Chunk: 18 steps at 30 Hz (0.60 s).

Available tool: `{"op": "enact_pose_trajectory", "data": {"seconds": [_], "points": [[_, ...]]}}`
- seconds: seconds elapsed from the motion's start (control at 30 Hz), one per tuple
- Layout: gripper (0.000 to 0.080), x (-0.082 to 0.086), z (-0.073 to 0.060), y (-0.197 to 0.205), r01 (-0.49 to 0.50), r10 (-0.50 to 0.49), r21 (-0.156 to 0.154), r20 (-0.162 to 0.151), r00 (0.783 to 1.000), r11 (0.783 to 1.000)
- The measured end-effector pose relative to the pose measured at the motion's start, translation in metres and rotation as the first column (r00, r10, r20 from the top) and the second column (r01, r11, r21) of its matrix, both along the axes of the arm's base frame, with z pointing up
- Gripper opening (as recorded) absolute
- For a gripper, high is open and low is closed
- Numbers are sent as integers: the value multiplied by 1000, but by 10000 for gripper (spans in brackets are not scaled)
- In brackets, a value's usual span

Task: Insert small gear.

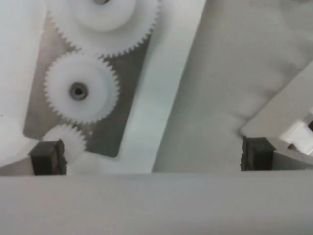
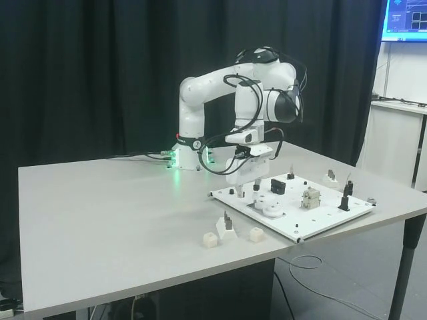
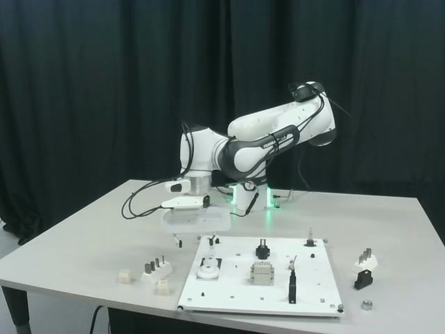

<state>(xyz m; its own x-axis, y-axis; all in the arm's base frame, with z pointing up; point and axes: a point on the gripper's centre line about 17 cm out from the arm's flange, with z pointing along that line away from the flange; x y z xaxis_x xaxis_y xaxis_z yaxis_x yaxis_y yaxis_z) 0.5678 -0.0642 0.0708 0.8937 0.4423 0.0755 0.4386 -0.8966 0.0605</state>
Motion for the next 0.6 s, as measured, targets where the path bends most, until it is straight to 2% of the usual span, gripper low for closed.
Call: {"op": "enact_pose_trajectory", "data": {"seconds": [0.23,0.6], "points": [[800,7,-4,-6,3,-3,8,-8,1000,1000],[800,5,-6,-4,5,-4,21,-33,999,1000]]}}
